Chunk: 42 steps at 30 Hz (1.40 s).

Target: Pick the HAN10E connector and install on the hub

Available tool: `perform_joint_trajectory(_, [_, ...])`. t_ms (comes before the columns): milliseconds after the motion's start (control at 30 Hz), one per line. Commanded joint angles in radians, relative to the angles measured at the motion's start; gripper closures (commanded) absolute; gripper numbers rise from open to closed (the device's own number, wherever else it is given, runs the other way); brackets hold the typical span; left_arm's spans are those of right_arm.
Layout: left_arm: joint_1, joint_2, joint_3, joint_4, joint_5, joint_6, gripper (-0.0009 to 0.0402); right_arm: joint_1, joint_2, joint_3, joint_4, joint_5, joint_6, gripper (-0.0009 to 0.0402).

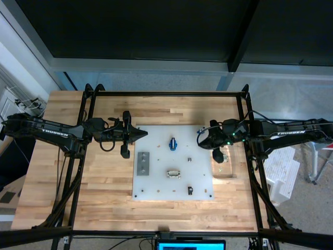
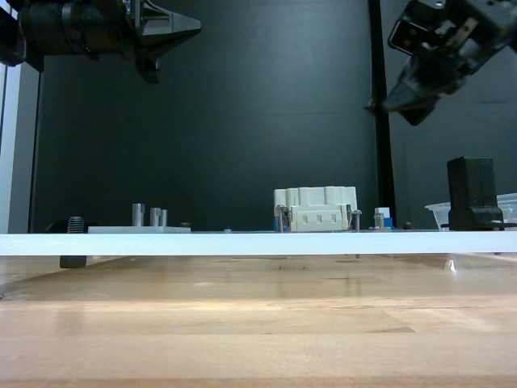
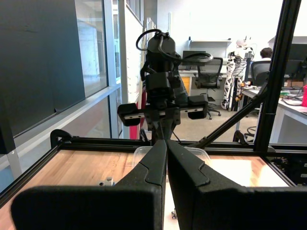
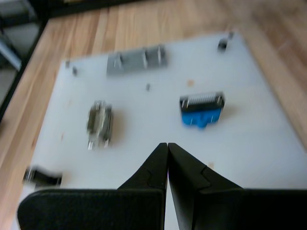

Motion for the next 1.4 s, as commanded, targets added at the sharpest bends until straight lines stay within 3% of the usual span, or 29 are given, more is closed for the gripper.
perform_joint_trajectory(33, [0.0,0.0,0.0,0.0,0.0,0.0,0.0393,0.018,0.001,0.058,-0.143,0.003,0.02,0.0393])
perform_joint_trajectory(333, [0.0,0.0,0.0,0.0,0.0,0.0,0.0393,0.03,0.002,0.201,-0.543,0.003,0.027,0.0393])
perform_joint_trajectory(600, [0.0,0.0,0.0,0.0,0.0,0.0,0.0393,0.033,0.002,0.282,-0.755,0.012,0.031,0.0393])
perform_joint_trajectory(833, [0.0,0.0,0.0,0.0,0.0,0.0,0.0393,0.034,0.002,0.351,-0.911,0.064,0.03,0.0393])
perform_joint_trajectory(967, [0.0,0.0,0.0,0.0,0.0,0.0,0.0393,0.036,0.002,0.375,-0.981,0.064,0.031,0.0392])
perform_joint_trajectory(1300, [0.0,0.0,0.0,0.0,0.0,0.0,0.0393,0.041,0.034,0.376,-1.038,0.064,0.048,0.0313])
perform_joint_trajectory(1400, [0.0,0.0,0.0,0.0,0.0,0.0,0.0393,0.043,0.042,0.376,-1.038,0.098,0.048,0.0282])
